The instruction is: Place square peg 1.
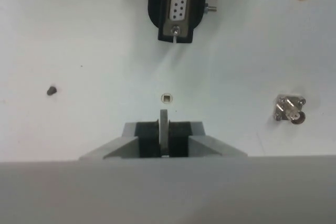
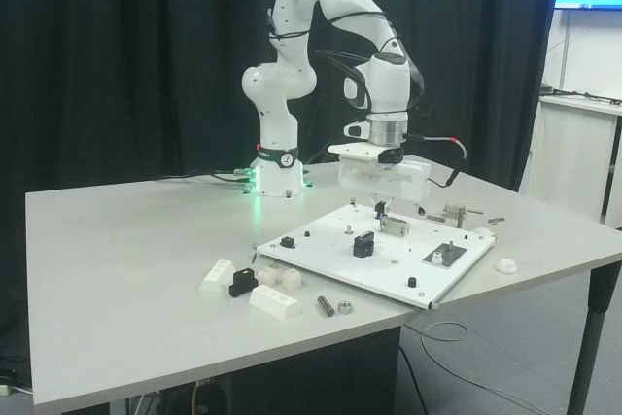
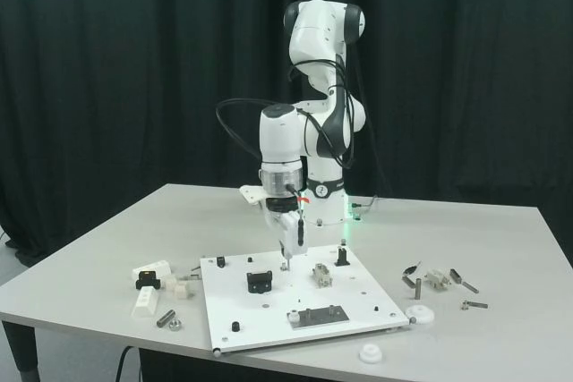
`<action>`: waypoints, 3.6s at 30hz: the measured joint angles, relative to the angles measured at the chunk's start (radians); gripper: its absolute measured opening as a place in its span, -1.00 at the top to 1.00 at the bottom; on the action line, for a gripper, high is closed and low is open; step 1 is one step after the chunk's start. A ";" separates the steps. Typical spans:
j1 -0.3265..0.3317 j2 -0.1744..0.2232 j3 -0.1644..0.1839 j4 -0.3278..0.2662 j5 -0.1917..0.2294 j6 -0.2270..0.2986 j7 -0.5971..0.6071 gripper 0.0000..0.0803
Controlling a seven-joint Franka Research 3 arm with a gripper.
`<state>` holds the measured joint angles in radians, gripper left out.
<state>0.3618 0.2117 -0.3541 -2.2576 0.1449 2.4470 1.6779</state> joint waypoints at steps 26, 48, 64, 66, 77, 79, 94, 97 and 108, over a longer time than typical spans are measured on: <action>0.019 -0.011 0.005 0.012 0.000 -0.010 0.000 0.92; 0.183 -0.067 0.062 0.040 0.003 -0.052 0.171 0.92; 0.318 -0.037 0.117 0.102 0.003 -0.060 0.308 0.92; 0.332 -0.024 0.123 0.117 0.004 -0.060 0.323 0.92; 0.403 0.069 0.130 0.208 0.021 -0.063 0.337 0.92; 0.413 0.086 0.130 0.224 0.021 -0.069 0.337 0.92; 0.461 0.180 0.130 0.308 0.025 -0.122 0.338 0.92; 0.465 0.195 0.130 0.316 0.030 -0.122 0.343 0.92; 0.481 0.245 0.130 0.341 0.046 -0.120 0.357 0.92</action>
<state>0.8429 0.4566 -0.2239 -1.9163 0.1912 2.3269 2.0351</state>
